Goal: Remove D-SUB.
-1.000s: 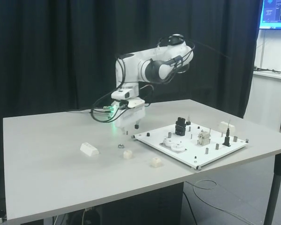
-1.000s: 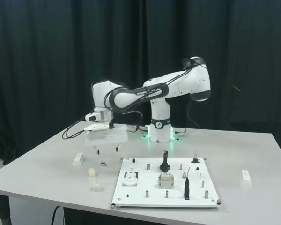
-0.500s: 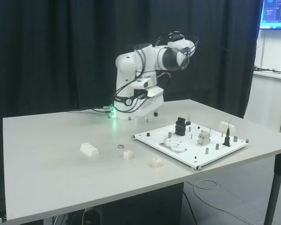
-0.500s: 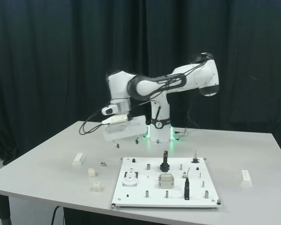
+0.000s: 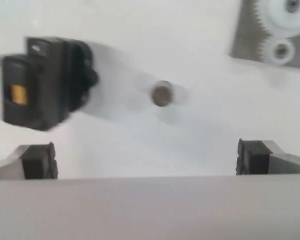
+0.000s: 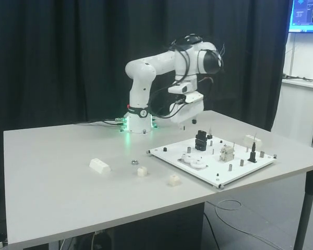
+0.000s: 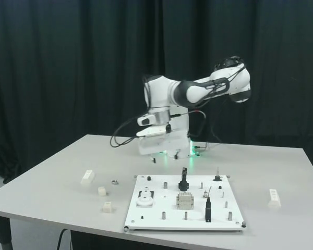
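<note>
Hovering over the white board (image 6: 214,159) with fingers (image 5: 37,161) spread wide and empty, well apart from the D-SUB (image 7: 184,200) seated beyond the black connector (image 5: 45,82), probably light, rigid, snug in its socket, best pinched across its flat sides.

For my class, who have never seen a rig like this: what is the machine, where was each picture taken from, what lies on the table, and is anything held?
The machine is a white robot arm bolted to a grey table. Two pictures come from cameras in the room; the third looks down from the arm's wrist. On the table lies a white board carrying small parts, among them white gears and a black connector. A few loose white blocks lie beside the board. The gripper hangs above the board with its jaws open, holding nothing.
</note>
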{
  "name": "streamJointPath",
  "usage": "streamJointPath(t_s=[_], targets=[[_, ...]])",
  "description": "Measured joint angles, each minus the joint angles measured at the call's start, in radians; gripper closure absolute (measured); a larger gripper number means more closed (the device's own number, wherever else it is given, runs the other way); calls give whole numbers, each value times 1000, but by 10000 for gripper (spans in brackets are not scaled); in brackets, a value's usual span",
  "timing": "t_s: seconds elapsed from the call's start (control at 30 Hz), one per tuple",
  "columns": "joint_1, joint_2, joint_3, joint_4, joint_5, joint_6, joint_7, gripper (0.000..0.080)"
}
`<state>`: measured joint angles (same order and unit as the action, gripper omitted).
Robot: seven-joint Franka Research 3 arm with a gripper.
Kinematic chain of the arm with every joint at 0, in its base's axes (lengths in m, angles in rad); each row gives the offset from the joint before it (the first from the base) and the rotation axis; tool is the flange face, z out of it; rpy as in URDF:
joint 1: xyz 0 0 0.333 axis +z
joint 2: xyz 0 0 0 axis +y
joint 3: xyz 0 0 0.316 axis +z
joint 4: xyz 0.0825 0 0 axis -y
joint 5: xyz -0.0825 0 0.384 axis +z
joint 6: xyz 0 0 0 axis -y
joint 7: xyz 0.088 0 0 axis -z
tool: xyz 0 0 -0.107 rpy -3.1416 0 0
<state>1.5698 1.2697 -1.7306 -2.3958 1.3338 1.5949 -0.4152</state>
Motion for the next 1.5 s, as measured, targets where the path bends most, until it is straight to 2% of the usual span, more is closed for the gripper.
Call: streamJointPath(t_s=[0.37,0.67,1.2,1.5], targets=[[139,-8,17,-3,-36,69,242,3],[216,-11,56,-15,-45,142,333,3],[270,-23,127,-34,-44,266,404,3],[270,-36,149,-37,-35,302,408,3]])
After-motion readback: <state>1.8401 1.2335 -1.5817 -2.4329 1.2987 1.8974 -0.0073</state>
